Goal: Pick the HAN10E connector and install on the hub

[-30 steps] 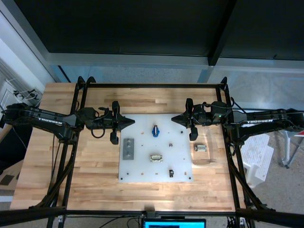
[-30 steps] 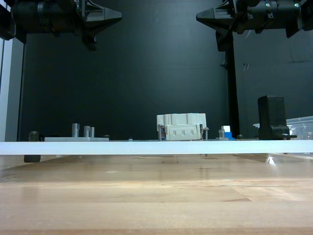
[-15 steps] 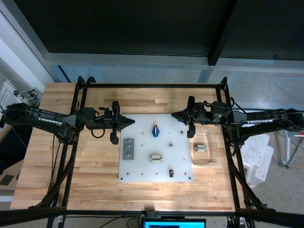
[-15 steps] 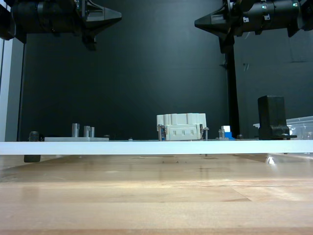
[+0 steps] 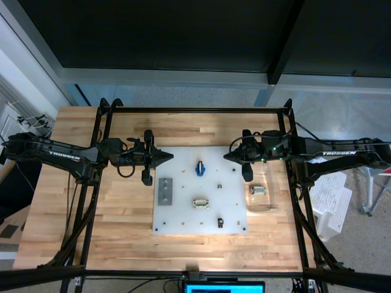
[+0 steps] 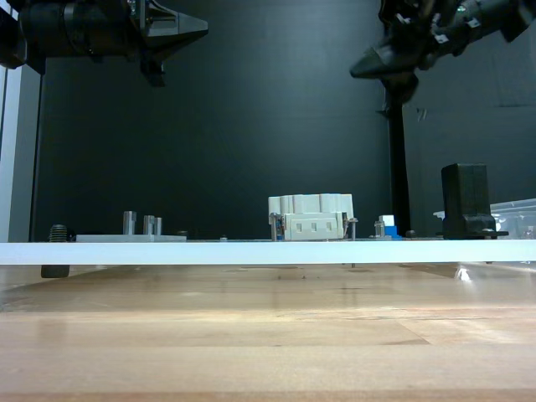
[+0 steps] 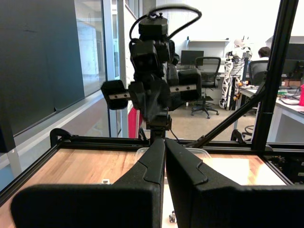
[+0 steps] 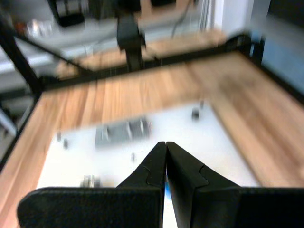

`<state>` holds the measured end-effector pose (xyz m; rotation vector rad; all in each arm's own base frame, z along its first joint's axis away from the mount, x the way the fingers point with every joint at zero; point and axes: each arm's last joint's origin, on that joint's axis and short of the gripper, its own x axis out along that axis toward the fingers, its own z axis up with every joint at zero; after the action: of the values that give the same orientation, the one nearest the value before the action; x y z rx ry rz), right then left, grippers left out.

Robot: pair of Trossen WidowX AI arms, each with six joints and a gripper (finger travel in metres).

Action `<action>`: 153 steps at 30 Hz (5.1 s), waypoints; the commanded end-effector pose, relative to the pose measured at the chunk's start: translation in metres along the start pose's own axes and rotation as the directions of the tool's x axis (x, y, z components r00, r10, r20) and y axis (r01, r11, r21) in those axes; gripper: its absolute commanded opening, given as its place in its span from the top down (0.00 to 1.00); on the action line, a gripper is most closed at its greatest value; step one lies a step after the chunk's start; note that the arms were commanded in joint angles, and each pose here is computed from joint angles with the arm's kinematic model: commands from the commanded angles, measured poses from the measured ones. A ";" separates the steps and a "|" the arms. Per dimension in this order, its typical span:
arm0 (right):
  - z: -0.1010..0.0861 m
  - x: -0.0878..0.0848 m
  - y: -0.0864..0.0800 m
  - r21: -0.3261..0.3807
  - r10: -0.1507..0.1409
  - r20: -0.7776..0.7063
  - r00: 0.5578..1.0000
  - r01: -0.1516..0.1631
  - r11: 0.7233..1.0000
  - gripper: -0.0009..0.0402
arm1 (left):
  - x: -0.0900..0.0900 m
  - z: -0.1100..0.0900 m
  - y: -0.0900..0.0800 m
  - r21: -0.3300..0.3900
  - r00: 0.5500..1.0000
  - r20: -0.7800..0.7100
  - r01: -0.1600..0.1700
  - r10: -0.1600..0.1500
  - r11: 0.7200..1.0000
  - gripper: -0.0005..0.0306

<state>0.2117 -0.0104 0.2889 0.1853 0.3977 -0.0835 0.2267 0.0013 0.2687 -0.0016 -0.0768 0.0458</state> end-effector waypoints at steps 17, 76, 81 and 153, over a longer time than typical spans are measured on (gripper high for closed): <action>-0.033 -0.023 0.019 0.004 -0.060 -0.489 0.870 0.071 0.997 0.80 | 0.000 0.000 0.000 0.000 1.000 0.000 0.000 0.000 1.000 0.98; -0.070 0.004 0.042 -0.202 -0.173 -0.838 0.518 0.000 0.979 0.32 | 0.000 0.000 0.000 0.000 1.000 0.000 0.000 0.000 1.000 0.98; -0.078 0.005 0.041 -0.207 -0.177 -0.842 0.509 -0.002 0.978 0.32 | 0.000 0.000 0.000 0.000 1.000 -0.001 0.000 0.000 1.000 0.98; -0.122 0.014 0.023 -0.213 -0.209 -0.838 0.504 0.050 0.976 0.98 | 0.000 0.000 0.000 0.000 1.000 0.000 0.000 0.000 1.000 0.98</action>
<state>0.1817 0.0356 0.1774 0.0144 1.4429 -0.1028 0.2267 0.0013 0.2685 -0.0016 -0.0761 0.0458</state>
